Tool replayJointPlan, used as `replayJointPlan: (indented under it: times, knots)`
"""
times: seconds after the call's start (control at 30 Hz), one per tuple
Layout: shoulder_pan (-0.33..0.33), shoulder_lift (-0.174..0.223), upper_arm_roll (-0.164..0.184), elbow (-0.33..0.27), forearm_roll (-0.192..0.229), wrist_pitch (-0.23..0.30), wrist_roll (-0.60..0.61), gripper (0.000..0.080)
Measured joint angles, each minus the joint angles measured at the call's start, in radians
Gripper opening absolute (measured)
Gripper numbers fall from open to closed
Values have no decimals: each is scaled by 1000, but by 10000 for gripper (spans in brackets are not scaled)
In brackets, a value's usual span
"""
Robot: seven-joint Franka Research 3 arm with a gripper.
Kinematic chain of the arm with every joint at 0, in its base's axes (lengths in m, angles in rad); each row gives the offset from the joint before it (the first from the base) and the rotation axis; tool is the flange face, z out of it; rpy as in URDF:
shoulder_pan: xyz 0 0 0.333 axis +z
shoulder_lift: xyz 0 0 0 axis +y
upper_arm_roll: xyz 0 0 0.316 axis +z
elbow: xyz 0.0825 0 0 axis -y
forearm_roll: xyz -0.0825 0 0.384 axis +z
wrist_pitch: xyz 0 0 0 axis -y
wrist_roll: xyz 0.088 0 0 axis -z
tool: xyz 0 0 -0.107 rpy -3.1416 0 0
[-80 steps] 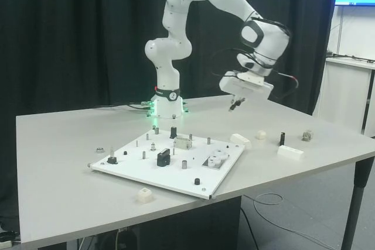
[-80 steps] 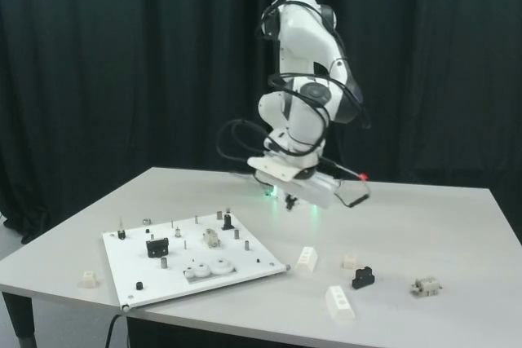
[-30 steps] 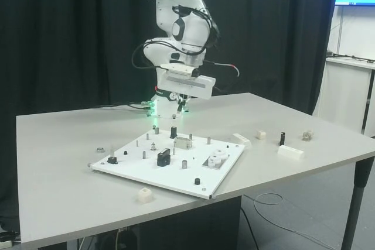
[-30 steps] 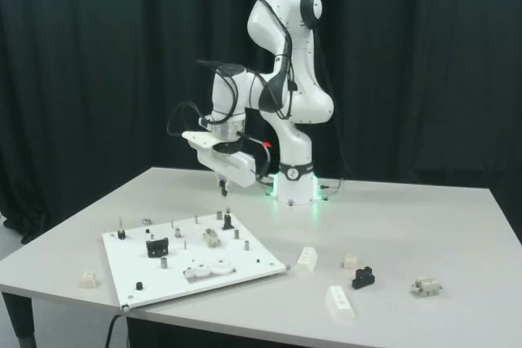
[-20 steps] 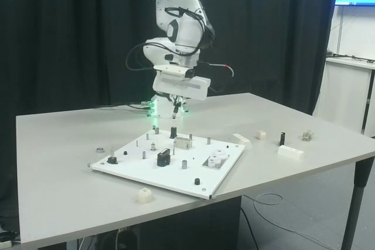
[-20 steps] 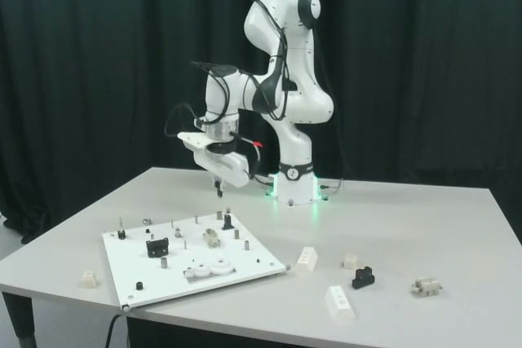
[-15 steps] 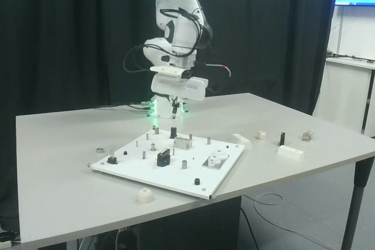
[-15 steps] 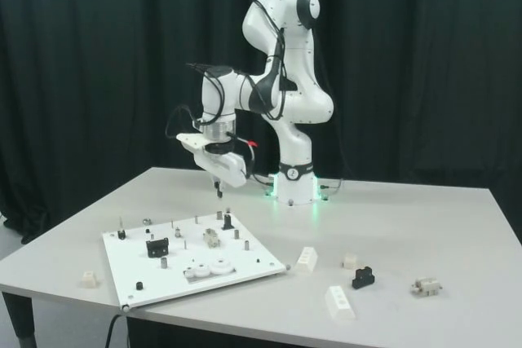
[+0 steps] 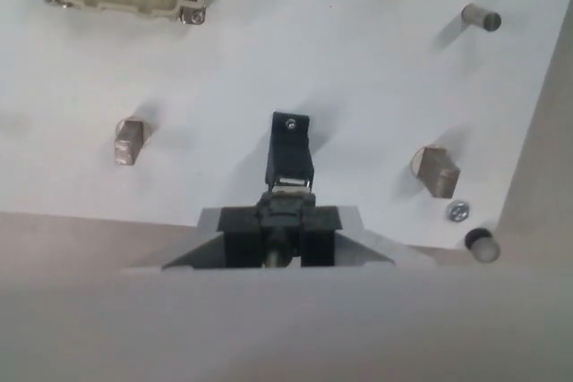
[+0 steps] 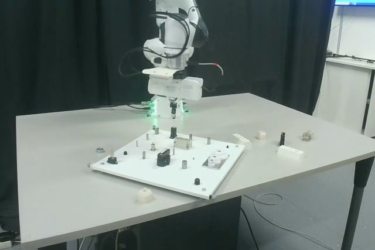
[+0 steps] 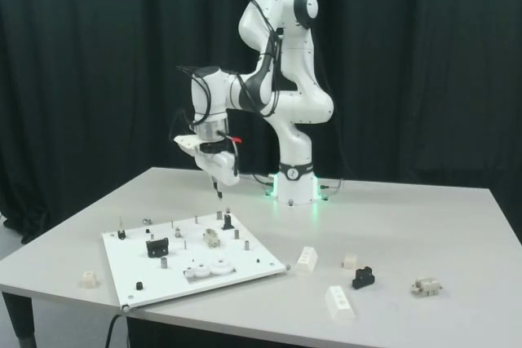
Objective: Insert USB.
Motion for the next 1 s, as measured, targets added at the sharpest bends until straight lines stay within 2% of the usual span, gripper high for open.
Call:
replayJointPlan:
  times: [0.3,0.63,1.0]
  knots:
    - [0,0,-29,-2,55,0,-3,87]
    - [0,3,-42,-17,105,16,-45,87]
    - [0,28,-61,-22,150,39,-121,87]
